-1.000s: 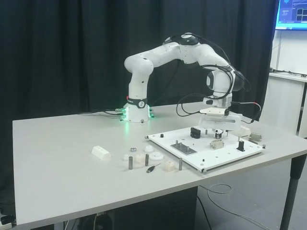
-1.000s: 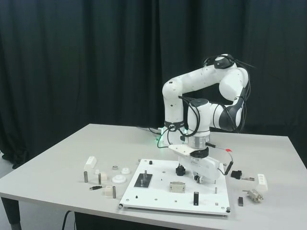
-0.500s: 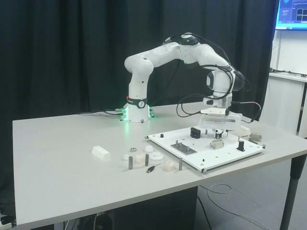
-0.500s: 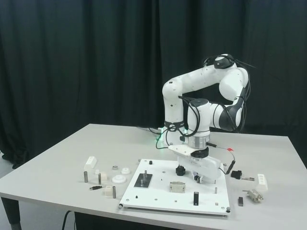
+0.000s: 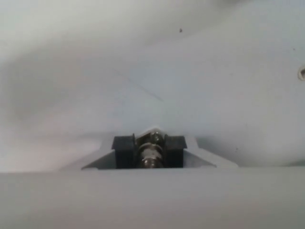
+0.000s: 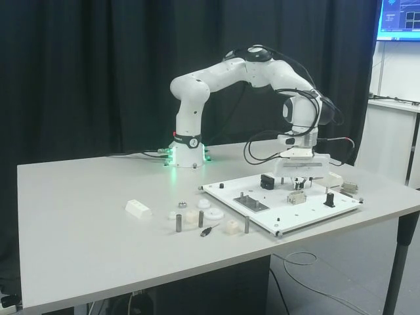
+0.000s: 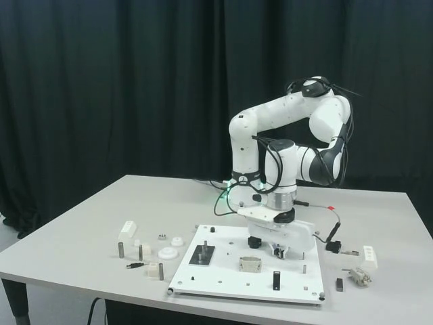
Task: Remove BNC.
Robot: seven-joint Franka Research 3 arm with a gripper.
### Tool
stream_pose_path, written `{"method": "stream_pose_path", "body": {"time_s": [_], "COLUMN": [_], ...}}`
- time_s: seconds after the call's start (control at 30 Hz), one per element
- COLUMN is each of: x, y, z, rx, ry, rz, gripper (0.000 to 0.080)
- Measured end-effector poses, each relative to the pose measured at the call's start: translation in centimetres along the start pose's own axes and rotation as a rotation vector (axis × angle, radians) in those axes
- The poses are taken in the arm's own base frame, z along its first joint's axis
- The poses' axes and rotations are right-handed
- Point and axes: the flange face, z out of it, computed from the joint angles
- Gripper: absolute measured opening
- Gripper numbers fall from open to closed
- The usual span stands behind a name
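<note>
The BNC connector (image 5: 150,155), a small metal barrel, stands between my gripper's two black fingertips (image 5: 124,151), which press on it from both sides. The gripper (image 5: 150,153) is shut on it. In the room views the gripper (image 6: 299,182) (image 7: 277,252) hangs straight down from the white arm. It is low over the far right part of the white board (image 6: 315,213) (image 7: 223,281). The hand's body hides the connector in both room views. Around the fingers the wrist view shows only the pale board surface.
On the board stand a black block (image 6: 267,181) (image 7: 254,241), a grey connector (image 6: 296,197) (image 7: 250,263), a black upright piece (image 6: 329,199) (image 7: 276,279) and a grey plate with a peg (image 6: 249,202) (image 7: 201,254). Loose white parts (image 6: 197,216) (image 7: 155,254) lie beside the board; more parts (image 7: 365,261) lie on its other side.
The hand has turned about its vertical axis while staying over the same spot on the board; its cable has swung with it. Nothing else has moved.
</note>
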Motion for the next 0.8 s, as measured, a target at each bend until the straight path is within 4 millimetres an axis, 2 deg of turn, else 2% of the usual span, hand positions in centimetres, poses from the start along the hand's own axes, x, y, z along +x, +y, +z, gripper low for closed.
{"method": "stream_pose_path", "body": {"time_s": [0.8], "x": [-0.16], "y": [-0.05], "z": [-0.05], "rx": [0.001], "ry": [0.001], "rz": [-0.330], "gripper": [0.0125]}}
